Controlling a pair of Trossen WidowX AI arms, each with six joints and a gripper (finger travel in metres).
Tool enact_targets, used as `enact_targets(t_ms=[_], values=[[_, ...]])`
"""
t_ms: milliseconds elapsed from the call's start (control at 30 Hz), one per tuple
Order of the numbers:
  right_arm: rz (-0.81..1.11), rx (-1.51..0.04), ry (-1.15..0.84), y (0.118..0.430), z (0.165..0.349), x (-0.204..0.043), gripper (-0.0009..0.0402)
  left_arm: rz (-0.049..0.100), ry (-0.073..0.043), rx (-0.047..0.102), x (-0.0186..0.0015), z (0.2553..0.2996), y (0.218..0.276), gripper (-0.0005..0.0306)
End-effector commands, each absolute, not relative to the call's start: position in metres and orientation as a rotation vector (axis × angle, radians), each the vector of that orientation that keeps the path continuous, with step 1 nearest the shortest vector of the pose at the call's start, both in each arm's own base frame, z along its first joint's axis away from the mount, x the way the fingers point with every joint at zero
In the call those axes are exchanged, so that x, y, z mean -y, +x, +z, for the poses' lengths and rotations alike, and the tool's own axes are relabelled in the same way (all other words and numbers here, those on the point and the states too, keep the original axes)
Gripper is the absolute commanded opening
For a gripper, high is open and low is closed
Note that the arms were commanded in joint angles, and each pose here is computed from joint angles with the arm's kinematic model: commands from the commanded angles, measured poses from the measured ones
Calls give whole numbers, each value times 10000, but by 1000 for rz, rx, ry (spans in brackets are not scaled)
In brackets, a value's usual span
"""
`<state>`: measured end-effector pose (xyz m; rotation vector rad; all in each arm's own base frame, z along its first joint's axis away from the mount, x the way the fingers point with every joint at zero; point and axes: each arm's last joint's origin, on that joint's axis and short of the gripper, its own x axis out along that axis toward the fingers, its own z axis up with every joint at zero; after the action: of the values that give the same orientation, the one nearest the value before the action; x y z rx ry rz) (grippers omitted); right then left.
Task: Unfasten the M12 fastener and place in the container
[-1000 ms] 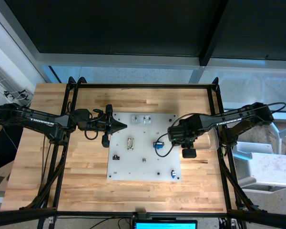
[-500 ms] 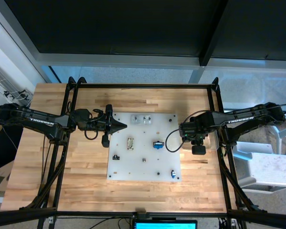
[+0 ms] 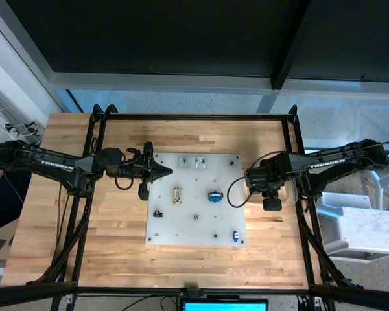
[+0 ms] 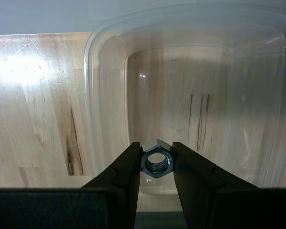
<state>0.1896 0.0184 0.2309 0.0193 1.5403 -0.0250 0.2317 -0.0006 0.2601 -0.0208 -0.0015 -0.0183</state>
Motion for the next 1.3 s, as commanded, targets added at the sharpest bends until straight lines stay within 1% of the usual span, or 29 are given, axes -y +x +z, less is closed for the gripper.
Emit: enact_targets(t_ms=[33,433,700,900,1300], values=[[-25,-1541,19,1898,2310,-184,38,-18,-20,2,6,2602,2317,0],[-27,-1545,17,1893,2310,-183,152,-18,-20,2,6,2602,2317,0],[-27,-1547,17,1892,2310,-184,207,-18,-20,2,6,2602,2317,0],[-26,-1547,16,1892,2310,-184,230,-18,-20,2,6,2602,2317,0],[-24,-1538,18,1901,2310,-185,231,-18,-20,2,6,2602,2317,0]])
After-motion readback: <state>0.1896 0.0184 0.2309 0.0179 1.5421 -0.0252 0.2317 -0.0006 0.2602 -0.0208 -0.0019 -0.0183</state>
